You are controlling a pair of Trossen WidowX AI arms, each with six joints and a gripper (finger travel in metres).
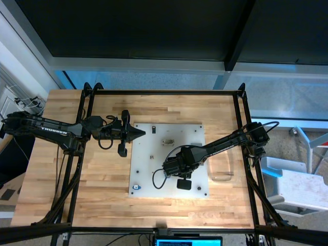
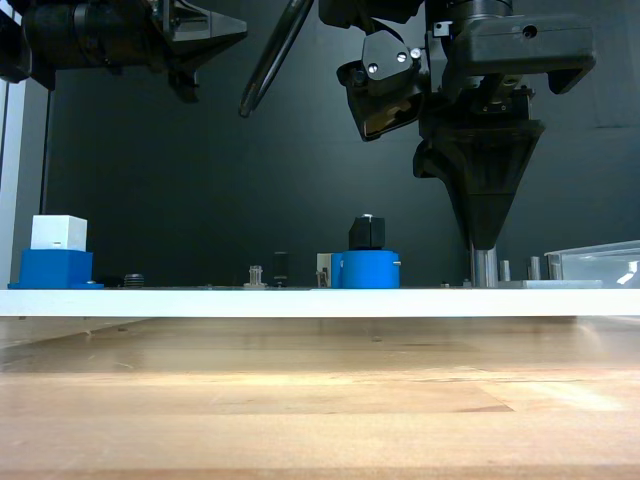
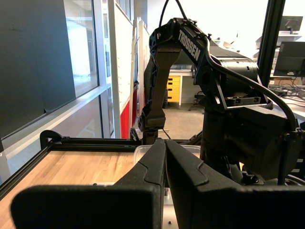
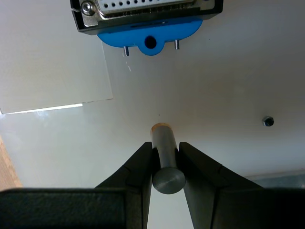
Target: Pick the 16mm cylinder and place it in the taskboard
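The 16mm cylinder, a short grey metal peg, stands upright between the fingers of my right gripper, which is shut on it. Its lower end meets the white taskboard. In the low view the right gripper points straight down over the board's right part, with the cylinder at its tips resting on the taskboard. From above, the right gripper covers the peg over the taskboard. My left gripper hovers shut at the board's left edge, with nothing in it.
A blue connector with a metal socket sits just beyond the peg. A blue base with a white block and a blue fitting with a black cap stand on the board. A clear plastic tray lies right of it.
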